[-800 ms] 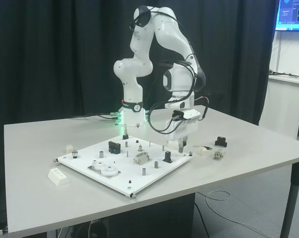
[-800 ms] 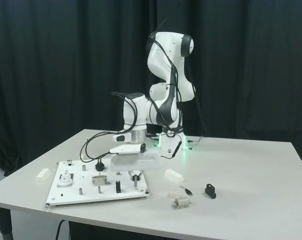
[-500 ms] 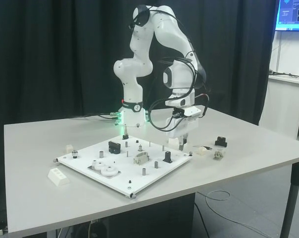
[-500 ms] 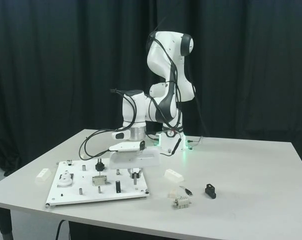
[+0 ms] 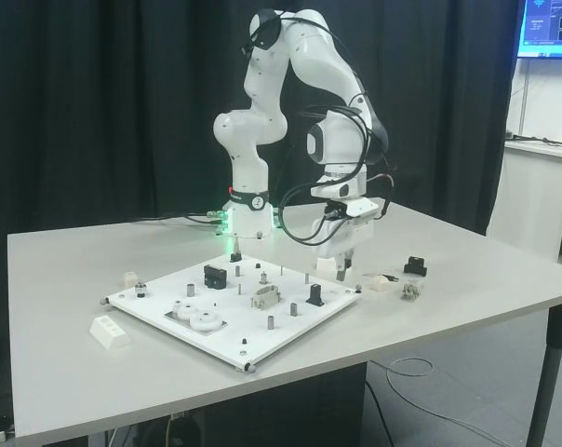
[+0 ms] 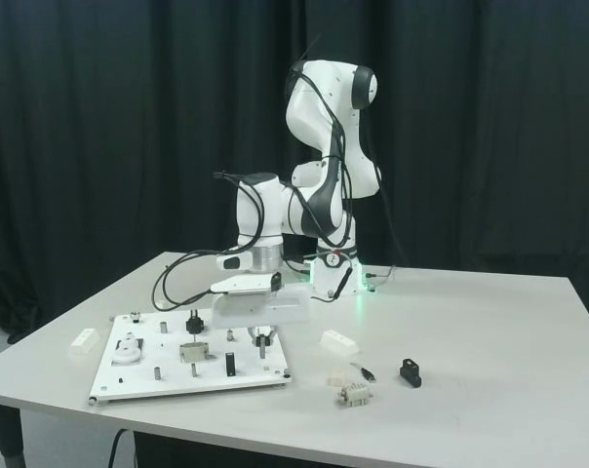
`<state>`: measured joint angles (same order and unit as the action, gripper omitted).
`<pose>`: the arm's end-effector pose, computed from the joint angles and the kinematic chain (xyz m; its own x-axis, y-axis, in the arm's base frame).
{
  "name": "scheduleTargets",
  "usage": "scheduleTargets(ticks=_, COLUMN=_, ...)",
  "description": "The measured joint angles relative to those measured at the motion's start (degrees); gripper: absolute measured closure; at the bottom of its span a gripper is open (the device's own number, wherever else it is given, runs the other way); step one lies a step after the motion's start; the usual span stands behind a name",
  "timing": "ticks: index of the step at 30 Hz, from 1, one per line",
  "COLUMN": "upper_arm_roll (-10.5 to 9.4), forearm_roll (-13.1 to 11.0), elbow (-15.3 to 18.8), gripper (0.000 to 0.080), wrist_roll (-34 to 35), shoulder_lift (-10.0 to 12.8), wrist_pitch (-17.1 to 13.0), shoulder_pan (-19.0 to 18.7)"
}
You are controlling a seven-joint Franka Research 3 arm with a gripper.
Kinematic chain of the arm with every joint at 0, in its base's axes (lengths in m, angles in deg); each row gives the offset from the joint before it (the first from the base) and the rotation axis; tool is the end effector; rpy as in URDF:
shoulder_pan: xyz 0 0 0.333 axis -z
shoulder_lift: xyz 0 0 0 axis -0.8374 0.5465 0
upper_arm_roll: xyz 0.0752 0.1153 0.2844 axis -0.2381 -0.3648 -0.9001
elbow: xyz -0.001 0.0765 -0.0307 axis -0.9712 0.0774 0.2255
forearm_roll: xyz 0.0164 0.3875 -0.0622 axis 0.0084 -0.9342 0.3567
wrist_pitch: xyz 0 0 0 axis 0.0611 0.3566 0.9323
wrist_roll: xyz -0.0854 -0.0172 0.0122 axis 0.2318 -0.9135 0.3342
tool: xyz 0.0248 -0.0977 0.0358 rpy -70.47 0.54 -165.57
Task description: Place square peg 4.
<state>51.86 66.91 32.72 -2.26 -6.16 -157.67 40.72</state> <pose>0.5819 -0.0451 0.2653 0.9356 -0.3431 0.0835 -0.3413 -0.9393 -0.0351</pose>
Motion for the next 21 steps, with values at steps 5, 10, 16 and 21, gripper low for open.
scheduleTargets(ticks=5, upper_arm_roll=-0.02, forearm_roll=0.0, elbow=-0.1, gripper=0.0705, wrist_roll=0.0, shoulder_lift=0.0, wrist_pitch=0.2, shoulder_pan=0.0)
scheduleTargets(ticks=10, upper_arm_roll=-0.15, forearm_roll=0.0, elbow=-0.1, gripper=0.0705, wrist_roll=-0.7, shoulder_lift=0.0, wrist_pitch=0.7, shoulder_pan=-0.2)
scheduleTargets(ticks=16, upper_arm_roll=-0.26, forearm_roll=0.0, elbow=-0.1, gripper=0.0705, wrist_roll=-1.0, shoulder_lift=-0.2, wrist_pitch=2.5, shoulder_pan=-1.2)
scheduleTargets(ticks=21, upper_arm_roll=-0.32, forearm_roll=-0.2, elbow=0.5, gripper=0.0705, wrist_roll=-1.0, shoulder_lift=-1.0, wrist_pitch=3.7, shoulder_pan=-2.4)
